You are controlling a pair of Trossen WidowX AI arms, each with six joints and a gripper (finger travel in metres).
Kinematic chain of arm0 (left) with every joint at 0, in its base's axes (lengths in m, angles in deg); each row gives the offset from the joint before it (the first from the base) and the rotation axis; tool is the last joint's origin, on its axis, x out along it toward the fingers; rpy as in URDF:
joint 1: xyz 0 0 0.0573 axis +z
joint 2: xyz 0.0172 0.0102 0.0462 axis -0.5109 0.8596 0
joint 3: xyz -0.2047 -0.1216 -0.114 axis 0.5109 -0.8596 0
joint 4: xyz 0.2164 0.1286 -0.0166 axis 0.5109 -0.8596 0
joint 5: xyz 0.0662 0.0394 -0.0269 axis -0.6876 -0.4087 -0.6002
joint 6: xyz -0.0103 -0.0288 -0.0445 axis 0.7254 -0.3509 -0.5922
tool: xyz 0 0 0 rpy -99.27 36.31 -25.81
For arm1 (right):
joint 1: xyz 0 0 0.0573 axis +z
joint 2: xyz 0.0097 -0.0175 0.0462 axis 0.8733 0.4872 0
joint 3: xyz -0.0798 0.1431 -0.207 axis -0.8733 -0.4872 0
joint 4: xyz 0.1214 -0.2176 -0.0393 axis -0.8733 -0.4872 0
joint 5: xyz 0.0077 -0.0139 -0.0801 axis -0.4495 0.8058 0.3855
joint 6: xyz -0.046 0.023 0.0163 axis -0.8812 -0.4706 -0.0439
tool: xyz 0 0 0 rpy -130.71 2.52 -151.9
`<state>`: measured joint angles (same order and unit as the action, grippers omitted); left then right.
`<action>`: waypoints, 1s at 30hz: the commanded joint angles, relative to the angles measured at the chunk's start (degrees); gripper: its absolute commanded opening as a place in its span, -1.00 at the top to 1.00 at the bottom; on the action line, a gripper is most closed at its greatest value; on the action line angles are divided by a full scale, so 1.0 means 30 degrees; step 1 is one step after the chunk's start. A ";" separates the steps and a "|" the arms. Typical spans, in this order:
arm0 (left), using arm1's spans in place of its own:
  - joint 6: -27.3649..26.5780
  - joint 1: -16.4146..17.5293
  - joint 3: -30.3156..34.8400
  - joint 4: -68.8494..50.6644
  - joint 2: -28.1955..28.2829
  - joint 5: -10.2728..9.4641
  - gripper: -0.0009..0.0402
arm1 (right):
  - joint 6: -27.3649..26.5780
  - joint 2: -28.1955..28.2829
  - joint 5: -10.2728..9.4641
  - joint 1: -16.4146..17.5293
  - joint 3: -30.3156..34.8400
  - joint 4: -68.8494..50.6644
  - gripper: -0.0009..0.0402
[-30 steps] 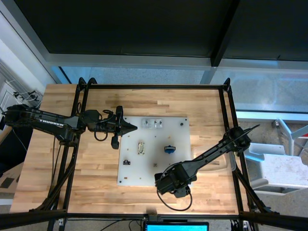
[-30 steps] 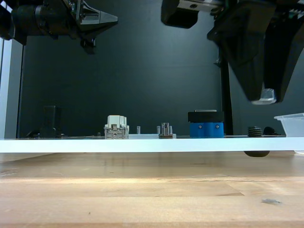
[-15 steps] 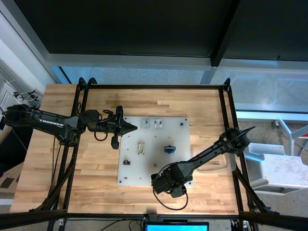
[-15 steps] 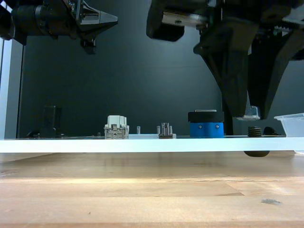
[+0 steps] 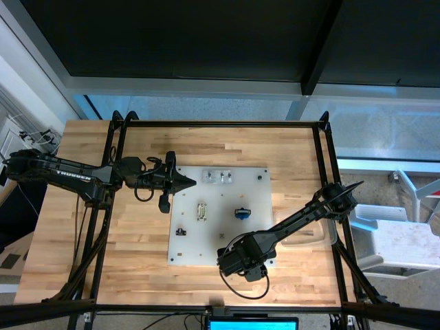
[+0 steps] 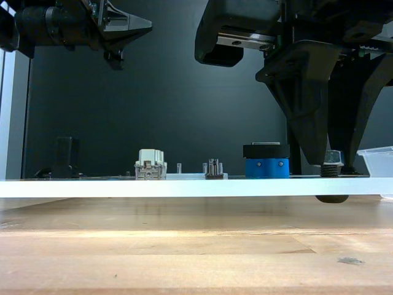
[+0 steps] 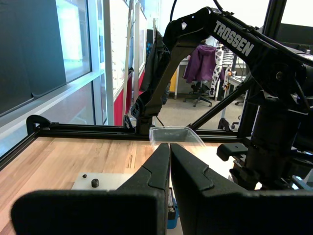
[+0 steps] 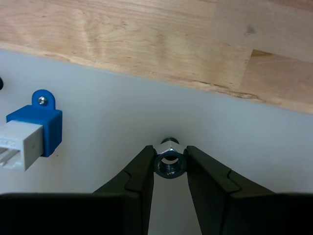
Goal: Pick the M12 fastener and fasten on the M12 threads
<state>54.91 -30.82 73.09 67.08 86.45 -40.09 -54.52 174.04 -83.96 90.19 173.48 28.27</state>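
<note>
A pale butcher-block table point(image 5: 137, 234) fills the middle of the room, fenced by a black metal frame point(image 5: 220, 124). Behind it hangs a dark panel point(image 5: 185, 34), which from table height reads as a flat black backdrop point(image 6: 184, 92). Beyond the far edge the floor point(image 5: 385, 137) is a cool grey-blue. Tall windows point(image 7: 73, 39) let in bright daylight along one side, and further off a purple jacket point(image 7: 199, 61) is draped over an office chair point(image 7: 195, 95).

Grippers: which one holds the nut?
The right gripper, at the board's near right edge, pinches the silver nut; the left gripper hangs shut, empty, at its left edge.
</note>
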 commanded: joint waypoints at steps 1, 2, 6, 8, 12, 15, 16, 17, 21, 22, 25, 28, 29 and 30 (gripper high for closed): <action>0.0000 0.0000 0.0000 0.0000 0.0000 0.0000 0.96 | 0.0015 -0.0015 -0.0036 0.0022 -0.0007 0.0138 0.79; 0.0007 0.0007 0.0000 0.0000 0.0000 0.0000 0.96 | 0.0015 -0.0015 -0.0029 0.0022 -0.0007 0.0175 0.79; 0.0007 0.0007 0.0000 0.0000 0.0000 0.0000 0.96 | 0.0015 -0.0007 -0.0036 0.0036 -0.0044 0.0248 0.79; 0.0007 0.0000 0.0000 0.0000 0.0000 0.0000 0.96 | 0.0015 -0.0007 -0.0044 0.0029 -0.0160 0.0539 0.79; 0.0007 0.0000 0.0000 0.0000 0.0000 0.0000 0.96 | 0.0015 -0.0007 -0.0051 0.0022 -0.0408 0.0882 0.79; 0.0007 0.0000 0.0000 0.0000 0.0000 0.0000 0.96 | 0.0015 -0.0007 -0.0044 0.0015 -0.0685 0.0925 0.79; 0.0007 0.0007 0.0000 0.0000 0.0000 0.0000 0.96 | 0.0015 -0.0007 -0.0036 0.0015 -0.0765 0.0969 0.79; 0.0007 0.0007 0.0000 0.0007 0.0000 0.0000 0.96 | 0.0022 -0.0007 -0.0044 0.0015 -0.0801 0.0976 0.79; 0.0007 0.0007 0.0000 0.0000 0.0000 0.0000 0.96 | 0.0087 -0.0007 -0.0036 0.0007 -0.0838 0.1107 0.79; 0.0000 0.0000 0.0000 0.0000 0.0000 0.0000 0.96 | 0.0087 -0.0007 -0.0036 0.0007 -0.0838 0.1115 0.79; 0.0007 0.0000 0.0000 0.0000 0.0000 0.0000 0.96 | 0.0306 -0.0007 -0.0036 0.0007 -0.0852 0.1093 0.79; 0.0007 0.0007 0.0000 0.0000 0.0000 0.0000 0.96 | 0.0597 -0.0007 -0.0044 0.0000 -0.0852 0.0874 0.79; 0.0007 0.0000 0.0000 0.0000 0.0000 0.0000 0.96 | 0.0597 -0.0015 -0.0044 0.0000 -0.0852 0.0750 0.79; 0.0007 0.0007 0.0000 0.0000 0.0000 0.0000 0.96 | 0.0605 -0.0007 -0.0044 0.0000 -0.0852 0.0656 0.79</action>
<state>54.91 -30.82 73.09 67.06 86.43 -40.09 -52.79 173.76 -84.03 90.19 171.05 31.09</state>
